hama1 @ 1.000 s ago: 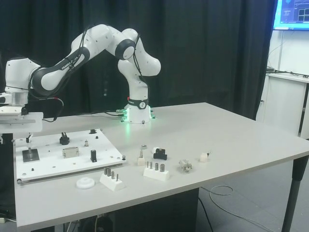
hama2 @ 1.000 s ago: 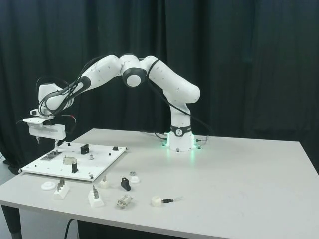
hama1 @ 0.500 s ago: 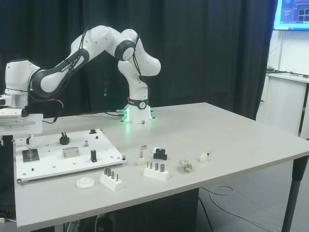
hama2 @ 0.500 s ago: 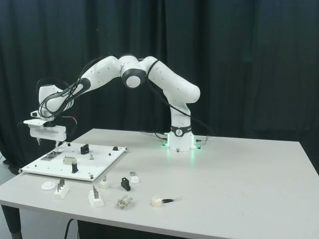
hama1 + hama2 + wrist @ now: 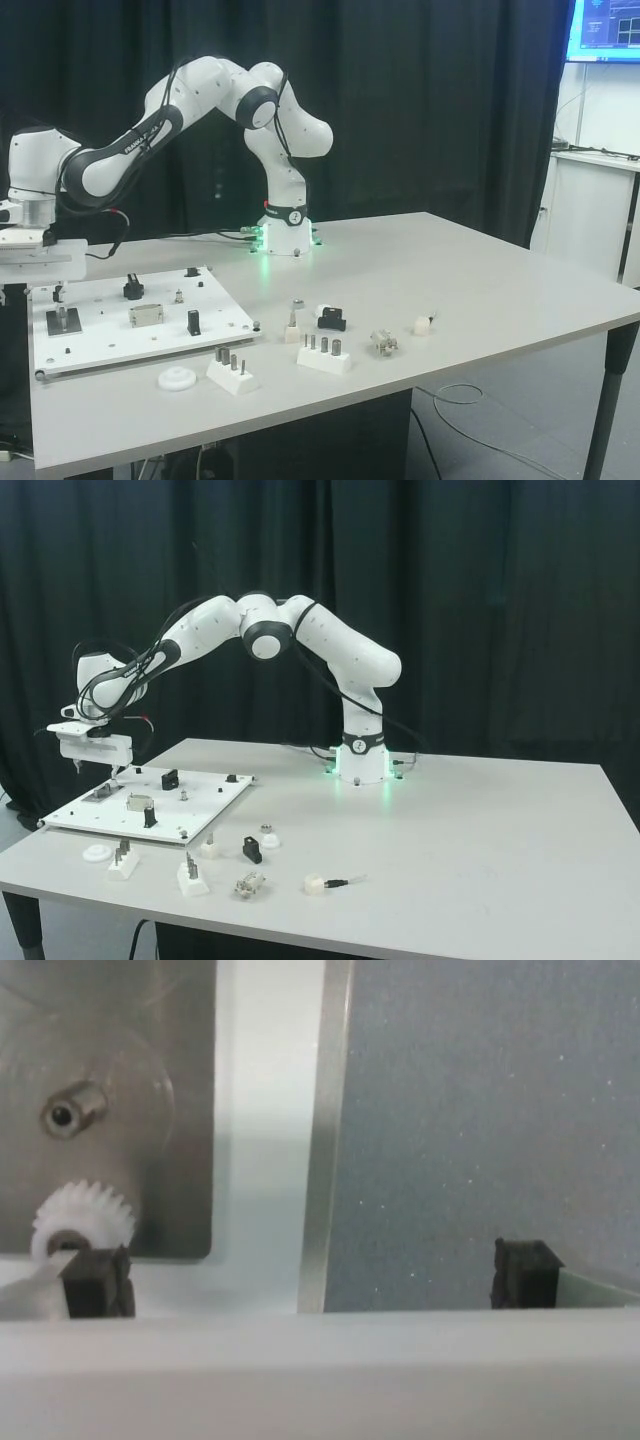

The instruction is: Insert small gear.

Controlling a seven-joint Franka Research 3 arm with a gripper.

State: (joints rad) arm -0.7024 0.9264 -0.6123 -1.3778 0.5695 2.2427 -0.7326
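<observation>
The small gear (image 5: 84, 1218) sits on a shaft of the grey metal plate (image 5: 150, 1110), beside a bare second peg (image 5: 72, 1112), so the insertion looks done or nearly so. The gripper (image 5: 310, 1278) hangs above, jaws spread wide and holding nothing; only pulling clear seems left. Around it lie the white board (image 5: 150, 340), a larger white gear (image 5: 176, 379) on the counter (image 5: 480, 290), and pin blocks (image 5: 232, 372), none obstructing.

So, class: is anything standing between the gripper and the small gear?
Nothing visible does. The small gear sits on the grey metal plate, right beside one black fingertip of the open gripper; the bare peg stands apart.
</observation>
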